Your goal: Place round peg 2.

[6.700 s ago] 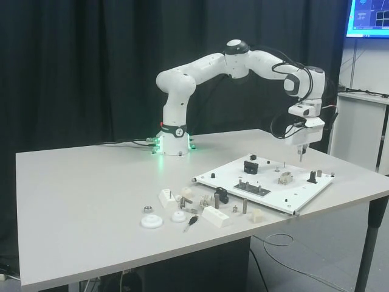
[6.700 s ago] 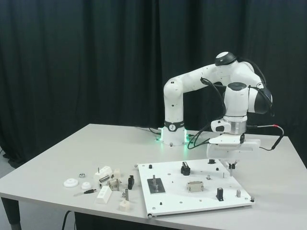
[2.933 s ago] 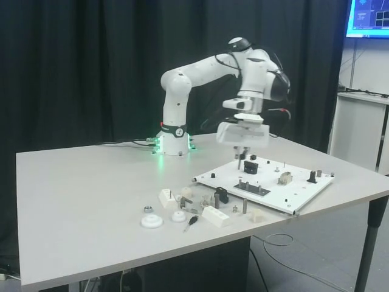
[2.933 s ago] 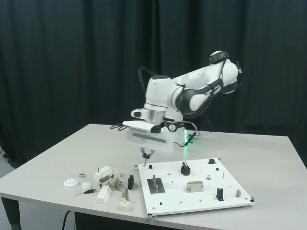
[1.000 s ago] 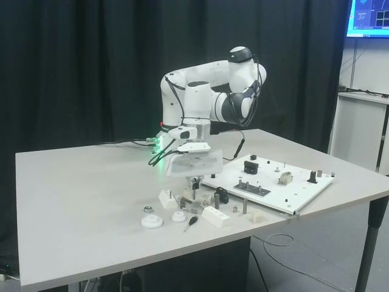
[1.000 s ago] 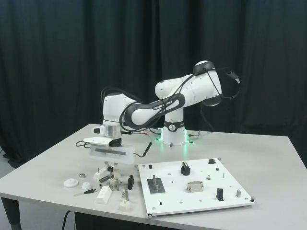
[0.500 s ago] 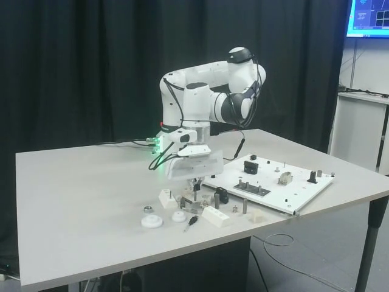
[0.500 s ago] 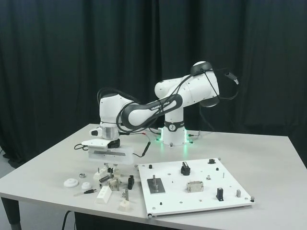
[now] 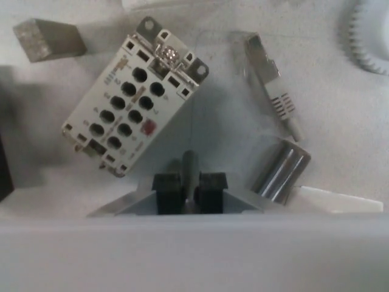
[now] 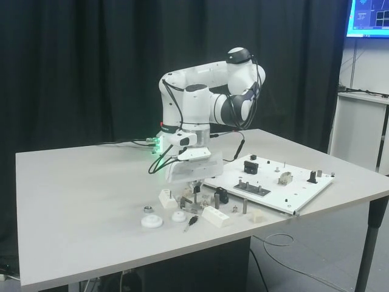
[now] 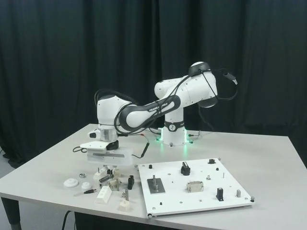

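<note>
Now lift straight up with the black two-fingered gripper (image 9: 189, 185) clenched on the thin grey metal round peg (image 9: 189, 162) (beside the white many-holed connector block (image 9: 124, 106)), clearing clutter before crossing to the white square board (image 10: 293, 193)

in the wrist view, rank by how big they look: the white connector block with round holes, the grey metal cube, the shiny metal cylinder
1. White connector block with round holes, clearly the largest.
2. Shiny metal cylinder and grey metal cube: they look about alike, and the cube is cut by the picture's edge, so I would not rank them.
</note>
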`<state>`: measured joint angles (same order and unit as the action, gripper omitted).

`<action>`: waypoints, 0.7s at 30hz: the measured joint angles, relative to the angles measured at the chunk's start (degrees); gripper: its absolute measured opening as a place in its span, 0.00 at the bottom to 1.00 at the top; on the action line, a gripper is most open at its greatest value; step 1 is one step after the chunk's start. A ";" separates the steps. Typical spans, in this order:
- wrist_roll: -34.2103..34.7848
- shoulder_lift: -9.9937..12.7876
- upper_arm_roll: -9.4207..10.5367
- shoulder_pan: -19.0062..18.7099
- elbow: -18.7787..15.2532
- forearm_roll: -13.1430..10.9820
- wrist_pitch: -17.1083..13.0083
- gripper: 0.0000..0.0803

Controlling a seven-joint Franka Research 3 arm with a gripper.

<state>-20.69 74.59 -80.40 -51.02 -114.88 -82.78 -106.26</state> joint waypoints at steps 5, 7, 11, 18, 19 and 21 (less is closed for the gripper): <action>0.00 0.15 0.11 0.23 0.28 0.06 0.00 0.08; 0.00 0.19 0.12 0.26 0.33 0.09 0.00 0.08; 0.00 0.19 0.14 0.28 0.38 0.14 -0.01 0.08; 0.00 0.20 0.15 0.29 0.42 0.15 -0.04 0.08; 0.00 0.20 0.15 0.29 0.42 0.15 -0.04 0.08; 0.00 0.20 0.16 0.29 0.44 0.15 -0.05 0.08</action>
<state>-20.69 74.79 -80.24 -50.73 -114.44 -82.63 -106.31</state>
